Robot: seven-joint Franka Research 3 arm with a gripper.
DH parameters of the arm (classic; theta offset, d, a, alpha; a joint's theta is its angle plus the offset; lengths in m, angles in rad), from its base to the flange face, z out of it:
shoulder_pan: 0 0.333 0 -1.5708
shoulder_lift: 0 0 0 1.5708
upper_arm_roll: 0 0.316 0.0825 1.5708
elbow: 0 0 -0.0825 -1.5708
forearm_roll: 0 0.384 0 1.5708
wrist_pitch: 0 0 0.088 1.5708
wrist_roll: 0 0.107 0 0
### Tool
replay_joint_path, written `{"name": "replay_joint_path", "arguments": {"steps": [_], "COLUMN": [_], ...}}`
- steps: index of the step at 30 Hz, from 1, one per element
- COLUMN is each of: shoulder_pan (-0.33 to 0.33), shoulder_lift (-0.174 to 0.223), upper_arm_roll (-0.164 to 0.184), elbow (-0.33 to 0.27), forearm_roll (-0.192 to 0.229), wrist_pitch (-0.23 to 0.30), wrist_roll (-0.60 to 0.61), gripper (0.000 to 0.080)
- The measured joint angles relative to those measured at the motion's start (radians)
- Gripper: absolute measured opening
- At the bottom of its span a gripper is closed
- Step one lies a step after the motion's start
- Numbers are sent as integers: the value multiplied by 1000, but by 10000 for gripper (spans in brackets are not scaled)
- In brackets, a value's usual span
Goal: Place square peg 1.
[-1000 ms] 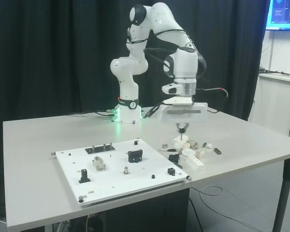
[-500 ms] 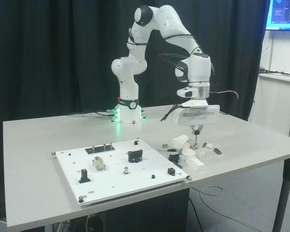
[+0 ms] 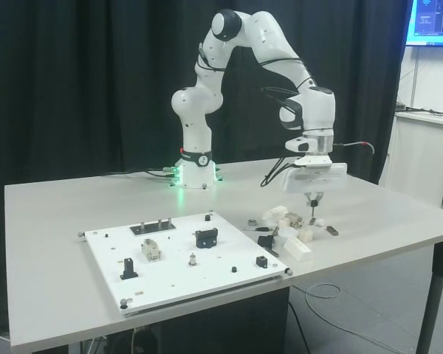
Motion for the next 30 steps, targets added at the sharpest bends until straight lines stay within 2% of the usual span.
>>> {"name": "replay_joint_path", "arguments": {"steps": [15,16,22,23,24,25,30], "shoulder_pan": [20,20,20,20,20,20,20], "shoulder_lift": [4,4,3,3,3,3,3], "upper_arm_roll": [29,31,39,40,40,41,44], "elbow": [-20,-21,-25,-25,-25,-25,-25], "forearm_roll": [-75,-78,-94,-96,-98,-100,-115], "wrist_pitch": [-4,-4,-5,-5,-6,-6,-8], "wrist_roll": [101,105,126,129,131,133,147], "gripper": [35,220,220,578,578,749,749]}}
